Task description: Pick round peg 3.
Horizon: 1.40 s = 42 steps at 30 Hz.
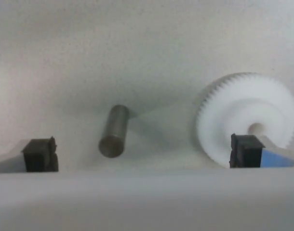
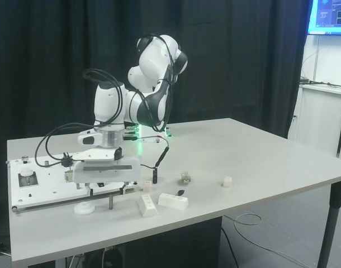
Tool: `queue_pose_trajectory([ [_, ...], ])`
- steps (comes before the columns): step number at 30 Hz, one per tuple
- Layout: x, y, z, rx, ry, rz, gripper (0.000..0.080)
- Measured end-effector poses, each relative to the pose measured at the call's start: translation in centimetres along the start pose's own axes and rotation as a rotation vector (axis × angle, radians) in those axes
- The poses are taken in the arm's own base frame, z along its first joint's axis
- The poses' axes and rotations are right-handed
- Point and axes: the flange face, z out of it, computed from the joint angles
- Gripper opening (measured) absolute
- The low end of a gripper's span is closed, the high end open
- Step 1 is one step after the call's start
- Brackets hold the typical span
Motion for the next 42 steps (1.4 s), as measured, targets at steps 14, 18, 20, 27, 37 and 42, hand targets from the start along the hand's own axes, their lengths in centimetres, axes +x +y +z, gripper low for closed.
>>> queue_pose_trajectory([
  [14,0.3,0.5,-3.5,0.008,-0.012,-0.006,0.0799],
  [18,0.3,0.7,-4.4,0.009,-0.020,-0.006,0.0800],
  [20,0.3,0.9,-4.8,0.007,-0.027,-0.005,0.0800],
  [27,0.3,1.3,-6.0,0.006,-0.047,-0.004,0.0800],
  [37,0.2,1.9,-7.4,0.011,-0.065,0.003,0.0800],
  [42,0.2,2.1,-7.7,0.013,-0.067,0.006,0.0800],
])
